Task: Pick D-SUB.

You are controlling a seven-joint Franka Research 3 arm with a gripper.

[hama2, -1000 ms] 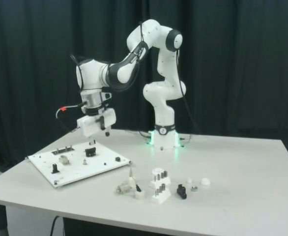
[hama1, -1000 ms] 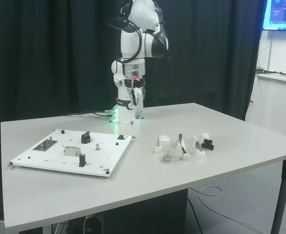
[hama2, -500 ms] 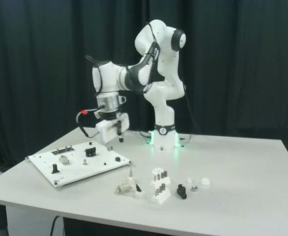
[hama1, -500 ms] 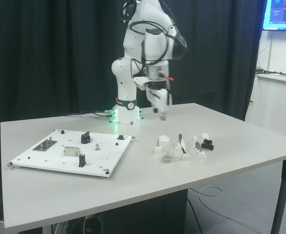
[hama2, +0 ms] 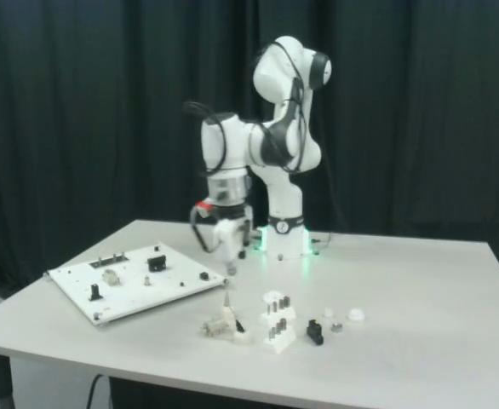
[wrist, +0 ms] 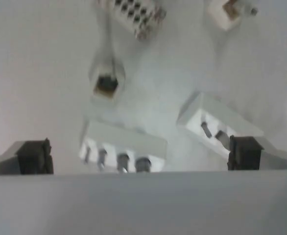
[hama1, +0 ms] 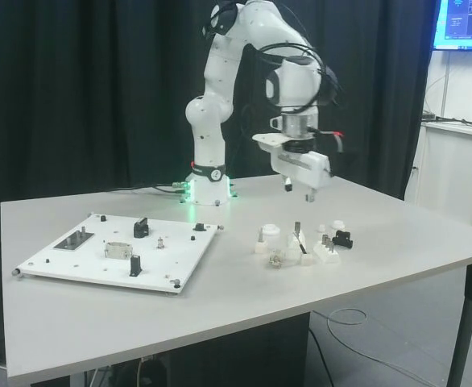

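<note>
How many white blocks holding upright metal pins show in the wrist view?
2: one white rectangular block with four pins between the fingers, one white block with two pins beside one finger. More may lie outside the view.

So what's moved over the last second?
The arm has swung away from the white board and across to the small loose parts, so the hand now hangs above them, open and empty. In the wrist view the pin connector is in sight, untouched. Board, parts and table lie as before.
</note>
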